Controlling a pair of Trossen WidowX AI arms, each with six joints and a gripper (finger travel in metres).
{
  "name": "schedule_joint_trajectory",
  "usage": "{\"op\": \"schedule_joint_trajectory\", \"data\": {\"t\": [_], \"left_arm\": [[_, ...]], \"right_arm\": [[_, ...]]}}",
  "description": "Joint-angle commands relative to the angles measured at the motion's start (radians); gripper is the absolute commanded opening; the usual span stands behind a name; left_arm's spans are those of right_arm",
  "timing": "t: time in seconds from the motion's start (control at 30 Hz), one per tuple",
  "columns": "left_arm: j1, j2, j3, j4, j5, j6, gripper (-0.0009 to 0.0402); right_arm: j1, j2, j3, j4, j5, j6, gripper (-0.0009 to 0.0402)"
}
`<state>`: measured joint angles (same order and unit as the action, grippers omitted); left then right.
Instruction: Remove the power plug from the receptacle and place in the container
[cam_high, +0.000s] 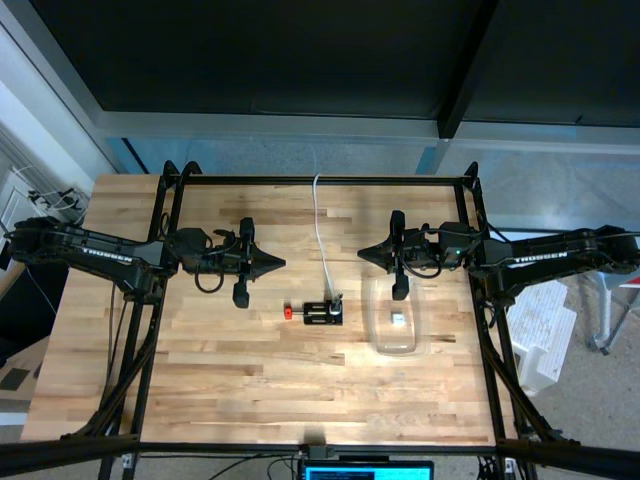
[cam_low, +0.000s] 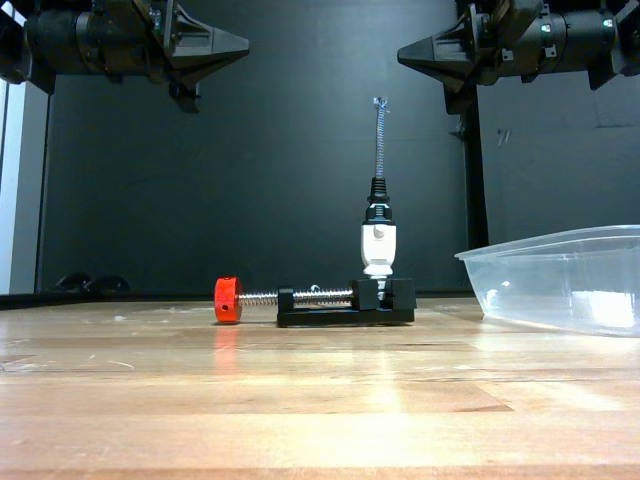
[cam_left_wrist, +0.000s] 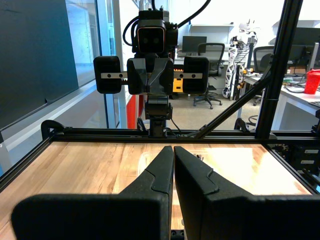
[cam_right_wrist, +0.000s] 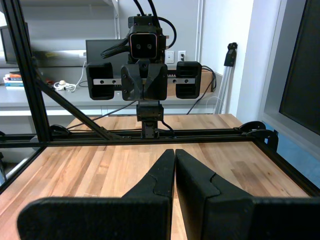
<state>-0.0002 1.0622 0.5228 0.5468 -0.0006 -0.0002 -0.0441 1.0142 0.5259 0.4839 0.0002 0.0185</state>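
Black, hard-looking plastic makes up the power plug (cam_low: 377, 208). It stands upright at the centre of the low view, seated in the white socket face on top of the receptacle (cam_low: 345, 303), and a thin tail rises straight from its top. It looks light and rigid, probably smooth, and so small that a pinch must be exact. A grip on the tail alone would likely slip or bend it.

The better hold, I judge, is across the short black body just above the white socket, pulled straight up. Nothing visible fastens the receptacle to the wooden table (cam_high: 200, 350), so it may lift too. Its red knob (cam_low: 228, 300) points toward frame left.

In the high view the container (cam_high: 397, 318) lies just right of the receptacle, near but apart. The left gripper (cam_high: 276, 263) hovers left of centre and the right gripper (cam_high: 364, 252) right of centre, just above the container in the frame. Both are well above the table, each with its 2 fingers pressed together and holding nothing.
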Motion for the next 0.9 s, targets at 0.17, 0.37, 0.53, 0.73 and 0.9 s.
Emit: {"op": "schedule_joint_trajectory", "data": {"t": [0.17, 0.37, 0.53, 0.73, 0.9], "left_arm": [[0.0, 0.0, 0.0, 0.0, 0.0, 0.0, 0.0], [0.0, 0.0, 0.0, 0.0, 0.0, 0.0, 0.0], [0.0, 0.0, 0.0, 0.0, 0.0, 0.0, 0.0], [0.0, 0.0, 0.0, 0.0, 0.0, 0.0, 0.0], [0.0, 0.0, 0.0, 0.0, 0.0, 0.0, 0.0]], "right_arm": [[0.0, 0.0, 0.0, -0.023, 0.0, 0.0, 0.0002], [0.001, 0.0, 0.0, -0.022, 0.0, 0.0, 0.0002], [0.001, 0.0, 0.0, -0.006, 0.0, 0.0, 0.0002], [0.001, 0.0, 0.0, 0.01, -0.003, 0.002, 0.0002], [0.006, 0.002, 0.07, -0.173, -0.097, 0.03, 0.0]]}}
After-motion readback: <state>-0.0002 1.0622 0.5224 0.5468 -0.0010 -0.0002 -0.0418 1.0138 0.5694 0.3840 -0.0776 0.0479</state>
